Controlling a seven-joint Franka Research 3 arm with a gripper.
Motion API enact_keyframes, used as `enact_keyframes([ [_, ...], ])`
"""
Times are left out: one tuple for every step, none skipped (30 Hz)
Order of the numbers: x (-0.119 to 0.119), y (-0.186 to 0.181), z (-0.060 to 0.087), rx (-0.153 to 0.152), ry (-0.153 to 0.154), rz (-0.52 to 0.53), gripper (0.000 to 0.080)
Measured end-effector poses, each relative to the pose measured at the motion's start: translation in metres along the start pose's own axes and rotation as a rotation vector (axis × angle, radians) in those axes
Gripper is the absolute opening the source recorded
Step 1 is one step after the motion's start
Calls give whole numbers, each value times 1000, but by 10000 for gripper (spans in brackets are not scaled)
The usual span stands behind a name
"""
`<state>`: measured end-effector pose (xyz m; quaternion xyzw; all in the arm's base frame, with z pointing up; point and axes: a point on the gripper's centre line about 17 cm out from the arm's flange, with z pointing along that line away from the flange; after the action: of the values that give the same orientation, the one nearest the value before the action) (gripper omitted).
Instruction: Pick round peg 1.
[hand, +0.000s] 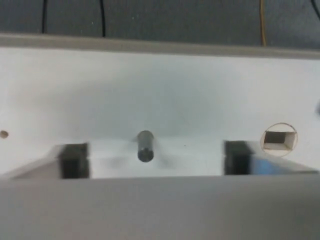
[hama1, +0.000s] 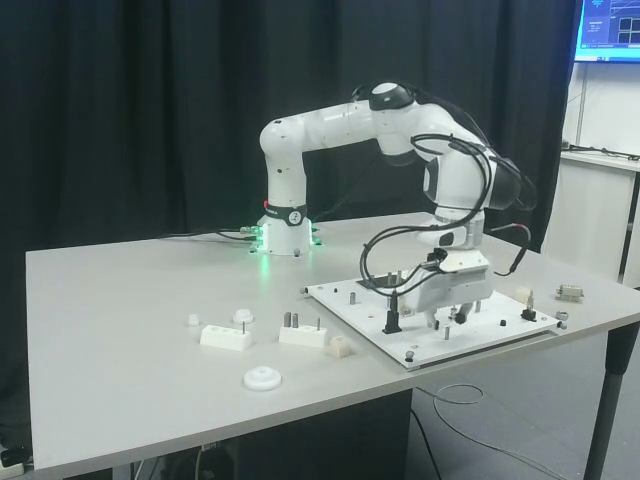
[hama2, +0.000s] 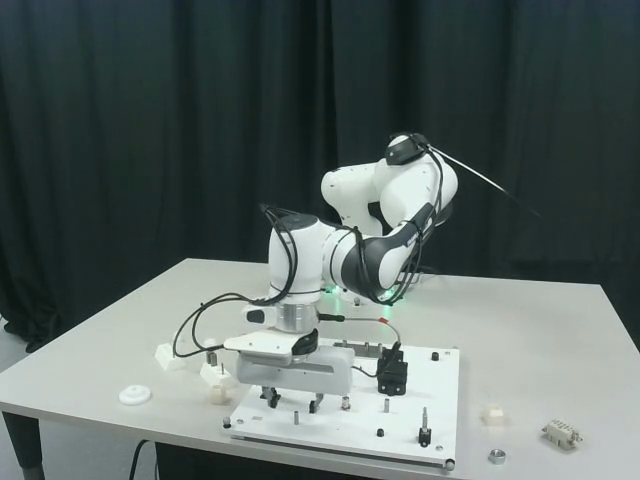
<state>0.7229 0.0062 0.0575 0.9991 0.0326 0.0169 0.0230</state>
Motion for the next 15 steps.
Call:
enact_keyframes([
  [1,1,-1,-1,2,0,264],
  [1,1,-3,-2,4,1,573],
  [2,2,-5,-4,6,1,573],
  [3,3,-7,-5,9,2,573],
  [3,4,-9,-6,10,2,573],
  [4,5,-11,-8,12,2,573],
  [5,5,-13,-9,13,2,759],
  [5,6,-14,-9,14,2,759],
  [6,6,-16,-10,15,2,759],
  [6,7,-18,-11,16,2,759],
  [6,7,-20,-11,16,2,759],
  [6,7,-21,-12,16,2,759],
  [7,8,-23,-13,17,1,759],
  [7,8,-25,-15,17,1,759],
  [8,9,-26,-18,17,0,790],
])
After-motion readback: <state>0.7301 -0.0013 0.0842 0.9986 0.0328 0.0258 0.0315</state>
